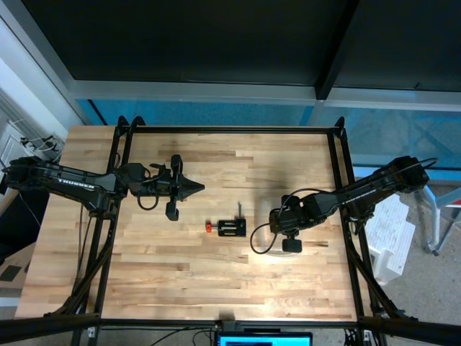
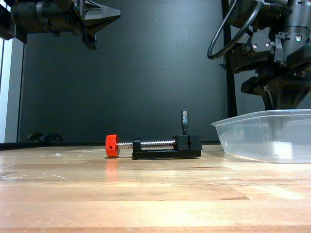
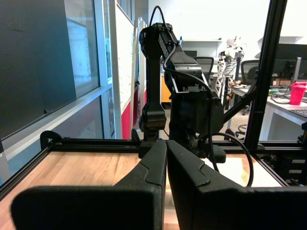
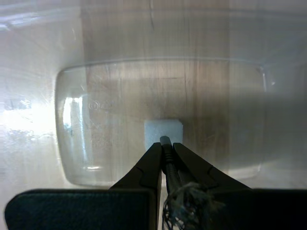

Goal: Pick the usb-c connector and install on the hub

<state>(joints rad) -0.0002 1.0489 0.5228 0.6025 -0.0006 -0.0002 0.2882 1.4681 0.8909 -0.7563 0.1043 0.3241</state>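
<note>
Connector [image 4: 165, 152] pinched tight in the right gripper [image 4: 165, 143], long axis running along the fingers and pointing down into the clear tub [image 2: 243, 141], tip over a white block [image 4: 163, 128]. All of that sits right of the clamp [image 1: 230, 228]. Hub [image 2: 184, 119], by the look of it, stands upright in that clamp, so the carry goes left, and only 1 arm is near: the right. Left gripper [image 1: 193, 187], fingers pressed together and empty, hangs high, left of the clamp.
</note>
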